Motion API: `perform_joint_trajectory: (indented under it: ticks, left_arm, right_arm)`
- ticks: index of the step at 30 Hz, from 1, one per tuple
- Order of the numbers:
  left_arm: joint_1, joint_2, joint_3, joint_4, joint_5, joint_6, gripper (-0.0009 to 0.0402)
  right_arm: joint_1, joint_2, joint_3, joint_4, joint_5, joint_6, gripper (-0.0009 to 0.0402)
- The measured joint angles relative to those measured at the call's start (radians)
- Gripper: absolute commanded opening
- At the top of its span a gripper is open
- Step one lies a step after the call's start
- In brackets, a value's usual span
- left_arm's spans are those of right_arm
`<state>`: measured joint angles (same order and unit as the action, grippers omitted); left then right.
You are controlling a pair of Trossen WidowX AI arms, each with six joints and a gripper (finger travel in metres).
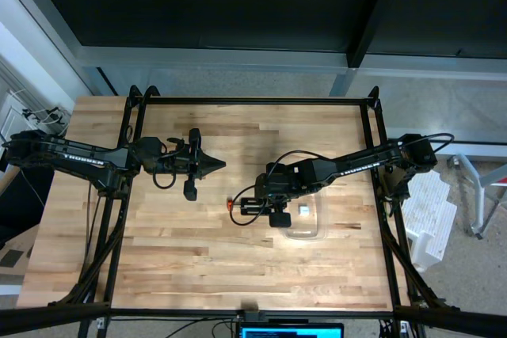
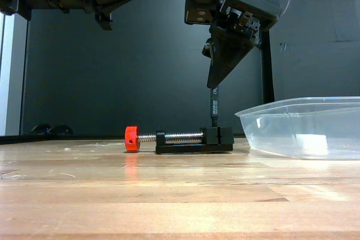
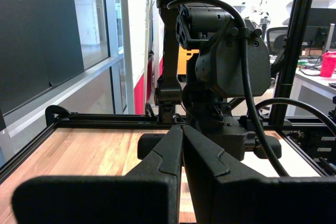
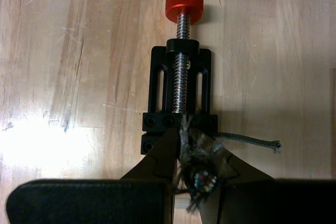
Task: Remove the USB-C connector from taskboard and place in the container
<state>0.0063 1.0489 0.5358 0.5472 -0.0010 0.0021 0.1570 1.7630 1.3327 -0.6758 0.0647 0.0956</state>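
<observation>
The taskboard [image 2: 194, 139] is a small black fixture lying on the wood, its red-orange knob [image 2: 131, 139] pointing left. It also shows in the right wrist view as taskboard [image 4: 178, 103]. The USB-C connector [image 2: 214, 108] stands upright as a slim black stick, its lower end meeting the top of the taskboard's right block. My right gripper [image 2: 214, 86] points straight down and is shut on the connector's upper end, where a frayed cable stub [image 4: 201, 179] shows. The clear container [image 2: 304, 127] sits just right of the taskboard. My left gripper [image 3: 182, 150] hovers shut and empty, far to the left.
A small pale grey square piece [image 1: 303, 210] lies in the container [image 1: 317, 233]. A short braided cable end [image 4: 247, 140] sticks out sideways beside the right gripper's fingers. A black frame [image 1: 253, 101] borders the table. The left arm [image 1: 79, 160] hangs above the left half.
</observation>
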Motion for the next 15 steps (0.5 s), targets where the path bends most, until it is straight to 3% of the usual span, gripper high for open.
perform_joint_trajectory:
  ticks: [15]
  left_arm:
    - [0.000, 0.000, 0.000, 0.000, 0.000, 0.000, 0.0000]
  right_arm:
    - [0.000, -0.023, -0.001, -0.031, -0.005, 0.002, 0.0000]
